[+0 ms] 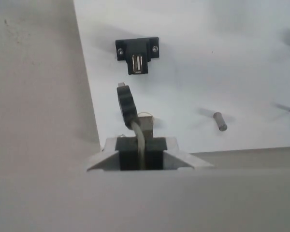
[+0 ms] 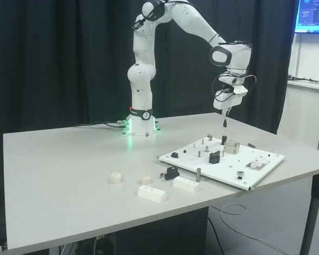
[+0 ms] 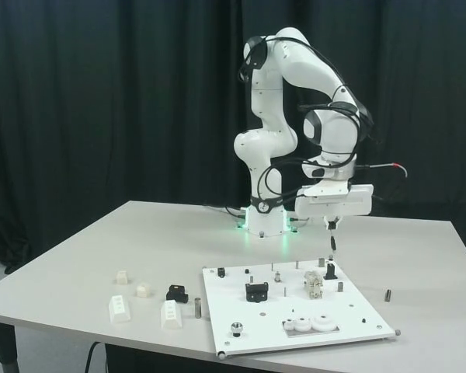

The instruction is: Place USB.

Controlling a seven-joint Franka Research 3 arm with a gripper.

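Gripper (image 1: pixel 141 153): clenched on the cable of the USB plug (image 1: pixel 126 101), which is held above the white board (image 2: pixel 266 169).
USB socket (image 1: pixel 137 52): mounted on the board, apparently just beyond the plug tip.
Table (image 3: pixel 78 268): grey; small white blocks (image 3: pixel 171 314) are scattered beside the board.
Room: black curtains (image 3: pixel 101 93) are hung behind; a screen (image 2: pixel 312 16) is seen at one edge.

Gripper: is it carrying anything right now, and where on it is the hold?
Yes. The gripper holds the USB plug by its grey cable, just behind the black body; the plug hangs free above the white board.
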